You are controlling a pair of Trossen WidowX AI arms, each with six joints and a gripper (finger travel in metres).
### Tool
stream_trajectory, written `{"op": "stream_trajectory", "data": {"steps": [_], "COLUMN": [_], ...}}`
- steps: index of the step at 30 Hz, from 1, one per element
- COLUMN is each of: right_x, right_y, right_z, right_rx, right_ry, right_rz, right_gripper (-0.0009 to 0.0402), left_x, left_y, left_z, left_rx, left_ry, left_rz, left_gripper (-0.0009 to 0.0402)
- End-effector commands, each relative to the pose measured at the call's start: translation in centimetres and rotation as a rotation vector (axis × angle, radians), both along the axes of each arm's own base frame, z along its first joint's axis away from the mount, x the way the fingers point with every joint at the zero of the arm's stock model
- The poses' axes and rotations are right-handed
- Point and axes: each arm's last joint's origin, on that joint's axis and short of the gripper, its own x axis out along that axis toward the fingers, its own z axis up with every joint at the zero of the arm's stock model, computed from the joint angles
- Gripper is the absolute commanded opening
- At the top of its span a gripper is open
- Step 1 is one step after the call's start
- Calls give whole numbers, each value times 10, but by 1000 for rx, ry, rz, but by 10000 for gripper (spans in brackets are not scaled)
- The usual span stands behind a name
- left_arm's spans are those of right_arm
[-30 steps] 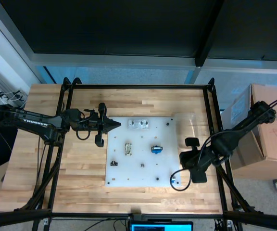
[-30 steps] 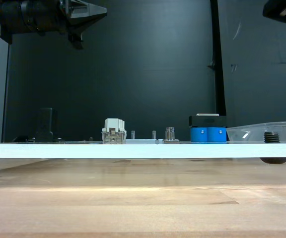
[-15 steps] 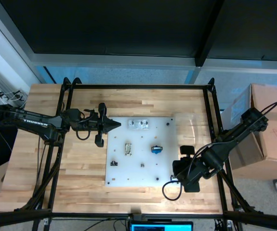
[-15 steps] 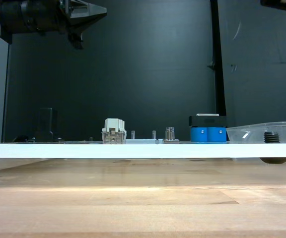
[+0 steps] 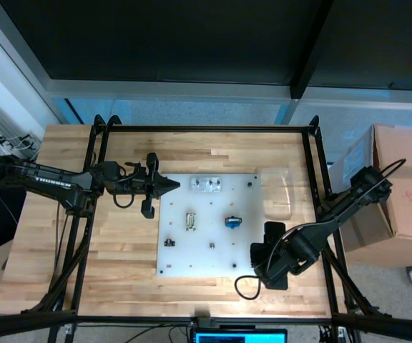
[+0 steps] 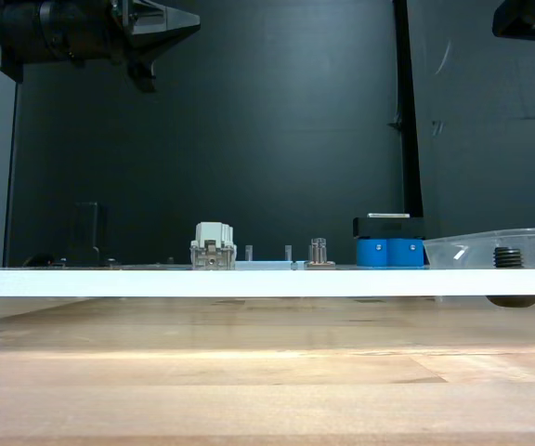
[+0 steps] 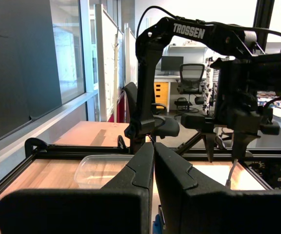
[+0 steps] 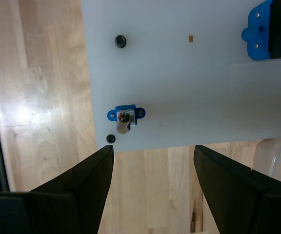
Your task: Remove the RJ45 connector from the taskboard and place in the container
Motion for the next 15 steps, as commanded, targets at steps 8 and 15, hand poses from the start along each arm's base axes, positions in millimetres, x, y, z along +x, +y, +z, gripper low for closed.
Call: {"op": "stream_trajectory", "data": {"steps": [8,15], "right_x": [6,6], "right_y": [5,7], "right_z": [-11,-27], "right_rx": [-17,20], "right_ry": [-12,-11], "right_rz": [25,32], "right_gripper": [229,229], "left_x": [0,0], "left_y": [0,0], "left_z": [0,0], "left_rx": [0,0], "left_ry": [0,0], "left_rz": [0,0], "left_gripper": [0,0]}}
